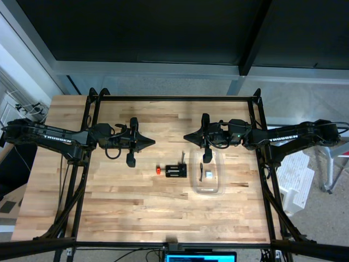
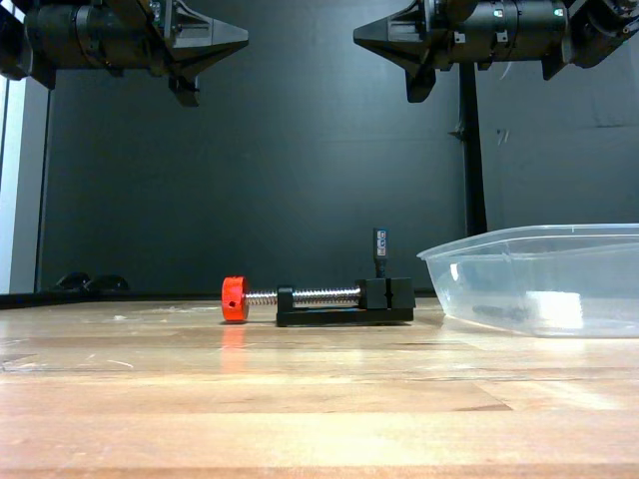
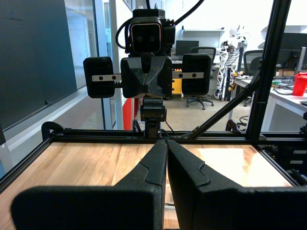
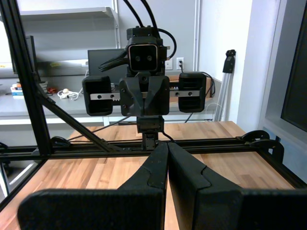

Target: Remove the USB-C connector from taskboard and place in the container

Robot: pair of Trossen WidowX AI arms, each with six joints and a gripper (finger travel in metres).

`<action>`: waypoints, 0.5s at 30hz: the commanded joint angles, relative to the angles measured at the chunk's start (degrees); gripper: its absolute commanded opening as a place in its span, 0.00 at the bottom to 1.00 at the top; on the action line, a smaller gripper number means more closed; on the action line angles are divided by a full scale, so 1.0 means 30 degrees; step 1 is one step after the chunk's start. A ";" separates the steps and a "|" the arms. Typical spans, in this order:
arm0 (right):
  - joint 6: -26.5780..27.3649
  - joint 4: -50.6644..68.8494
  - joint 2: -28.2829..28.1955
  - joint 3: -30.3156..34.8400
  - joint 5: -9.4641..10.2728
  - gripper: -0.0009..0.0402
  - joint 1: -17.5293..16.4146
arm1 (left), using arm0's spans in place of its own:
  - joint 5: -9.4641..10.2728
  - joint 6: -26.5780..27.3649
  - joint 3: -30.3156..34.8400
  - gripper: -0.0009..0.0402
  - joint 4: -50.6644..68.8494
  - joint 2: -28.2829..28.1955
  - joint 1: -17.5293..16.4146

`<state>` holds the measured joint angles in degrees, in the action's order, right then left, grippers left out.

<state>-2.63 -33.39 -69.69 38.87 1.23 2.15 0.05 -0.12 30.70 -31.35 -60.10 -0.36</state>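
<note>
1. Both arms are up high, well clear of everything. The left end effector (image 1: pixel 150 143) is pinched together with nothing in it. The right end effector (image 1: pixel 187 137) is the same: pinched together, empty, and hanging near the far end of the container (image 1: pixel 207 193).
2. The USB-C connector (image 1: pixel 200 170) looks to be lying flat inside the container already, just beside a small white piece (image 1: pixel 209 174). I'd call the job pretty much done.
3. The taskboard (image 1: pixel 175 171) sits on the worktop (image 1: pixel 109 207) just left of the tray, with its orange knob (image 1: pixel 158 170) pointing away from it. A thin pin (image 1: pixel 182 157) stands upright at its jaw end.
4. What could go wrong:
   - That upright pin could get mistaken for the connector and grabbed for no reason.
   - The tray looks light, so any descent nearby could clip its rim. That would shove it or flip the plug back out.
5. Hard to make out:
   - From table height the connector is just a dark smear through the tray wall.
   - I can't tell whether the pin is seated in the taskboard or standing right behind it.
   - Neither wrist view shows any of the task things, only the opposite arm and bare wood.
</note>
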 commanded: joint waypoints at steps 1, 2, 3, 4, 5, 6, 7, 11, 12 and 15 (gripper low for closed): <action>0.0036 0.0051 -0.0007 0.0000 -0.0350 0.02 -0.0044 | -0.0007 0.0000 0.0000 0.02 0.0000 -0.0007 0.0000; 0.0036 0.0058 -0.0007 0.0000 -0.0576 0.02 -0.0109 | -0.0007 0.0000 0.0000 0.02 0.0000 -0.0007 -0.0007; 0.0036 0.0058 -0.0007 0.0000 -0.0561 0.02 -0.0131 | -0.0007 0.0000 0.0000 0.02 -0.0007 -0.0007 0.0000; 0.0044 0.0066 -0.0007 -0.0007 -0.0546 0.02 -0.0146 | -0.0007 0.0000 0.0000 0.02 0.0000 -0.0007 -0.0007; 0.0036 0.0080 -0.0022 -0.0015 -0.0546 0.02 -0.0153 | -0.0007 0.0000 0.0000 0.02 0.0000 -0.0007 0.0000; 0.0036 0.0080 -0.0036 -0.0029 -0.0554 0.02 -0.0168 | -0.0007 0.0000 0.0000 0.02 0.0000 -0.0007 -0.0007; 0.0036 0.0087 -0.0044 -0.0029 -0.0554 0.02 -0.0182 | -0.0007 0.0000 0.0000 0.02 0.0000 -0.0007 0.0000; 0.0058 0.0095 -0.0044 -0.0087 -0.0554 0.02 -0.0335 | -0.0007 0.0000 0.0000 0.02 0.0000 -0.0007 -0.0007; 0.0066 0.0087 -0.0036 -0.0138 -0.0554 0.02 -0.0357 | -0.0007 0.0000 0.0000 0.02 0.0000 0.0000 0.0000; 0.0066 0.0058 0.0007 -0.0350 -0.0554 0.02 -0.0372 | -0.0007 0.0000 0.0000 0.02 0.0000 -0.0007 0.0000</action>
<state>-2.44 -33.08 -69.73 38.04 -0.43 1.08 0.05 -0.12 30.70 -31.35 -60.10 -0.36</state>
